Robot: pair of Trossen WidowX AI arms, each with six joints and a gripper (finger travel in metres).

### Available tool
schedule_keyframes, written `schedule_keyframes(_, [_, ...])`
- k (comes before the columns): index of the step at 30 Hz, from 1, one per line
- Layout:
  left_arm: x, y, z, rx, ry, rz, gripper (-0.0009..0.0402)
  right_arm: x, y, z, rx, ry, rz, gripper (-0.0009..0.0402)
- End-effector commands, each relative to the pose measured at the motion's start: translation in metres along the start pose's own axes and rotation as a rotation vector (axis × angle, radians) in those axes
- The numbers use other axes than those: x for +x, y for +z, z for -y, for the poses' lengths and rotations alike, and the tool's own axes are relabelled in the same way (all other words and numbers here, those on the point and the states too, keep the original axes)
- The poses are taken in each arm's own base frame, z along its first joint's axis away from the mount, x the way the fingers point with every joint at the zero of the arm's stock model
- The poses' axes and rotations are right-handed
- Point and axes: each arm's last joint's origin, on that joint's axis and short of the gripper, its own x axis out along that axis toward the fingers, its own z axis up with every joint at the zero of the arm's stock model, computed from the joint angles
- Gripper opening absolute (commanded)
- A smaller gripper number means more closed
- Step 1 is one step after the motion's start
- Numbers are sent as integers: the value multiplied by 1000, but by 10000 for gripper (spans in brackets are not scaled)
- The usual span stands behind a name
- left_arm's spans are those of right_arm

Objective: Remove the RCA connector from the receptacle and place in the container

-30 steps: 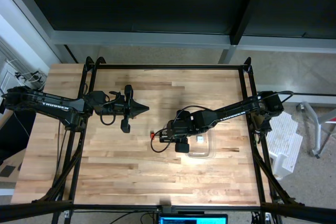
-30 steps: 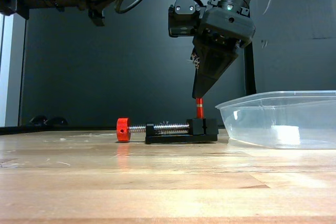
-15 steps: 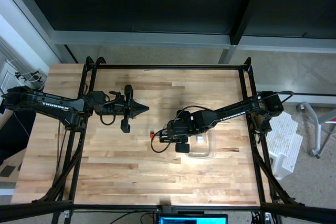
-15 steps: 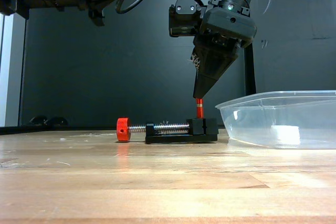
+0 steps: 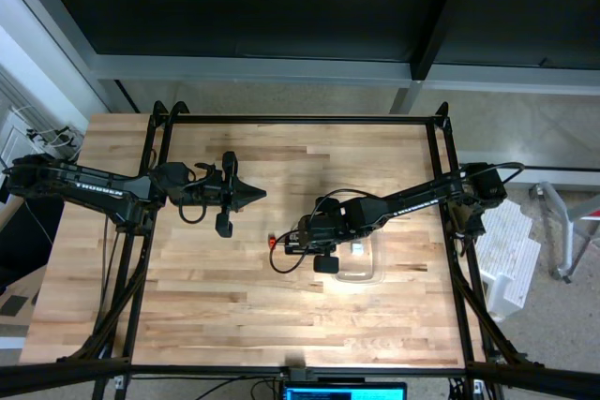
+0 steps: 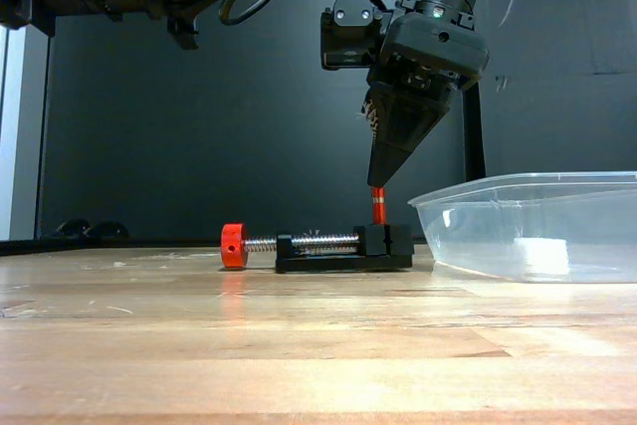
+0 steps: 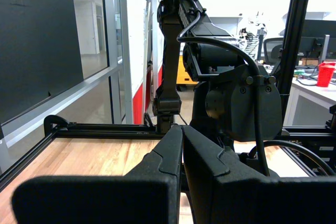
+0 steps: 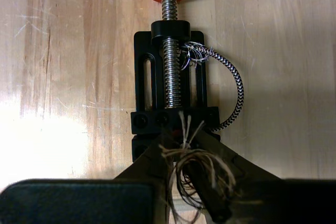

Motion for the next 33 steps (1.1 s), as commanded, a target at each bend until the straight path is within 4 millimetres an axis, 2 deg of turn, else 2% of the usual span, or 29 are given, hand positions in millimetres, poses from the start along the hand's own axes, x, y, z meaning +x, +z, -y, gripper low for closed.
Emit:
schedule_keyframes(1, [0,0,0,0,0,0,0,0,0,0,-4,-1,1,14])
schedule_keyframes(6, [0,0,0,0,0,0,0,0,0,0,-7,-1,0,-1])
schedule_keyframes(21, [0,0,0,0,0,0,0,-3,0,0,-8,1,7,1])
schedule_keyframes(33, [0,0,0,0,0,0,0,-25,2,4,-3,11,64,1])
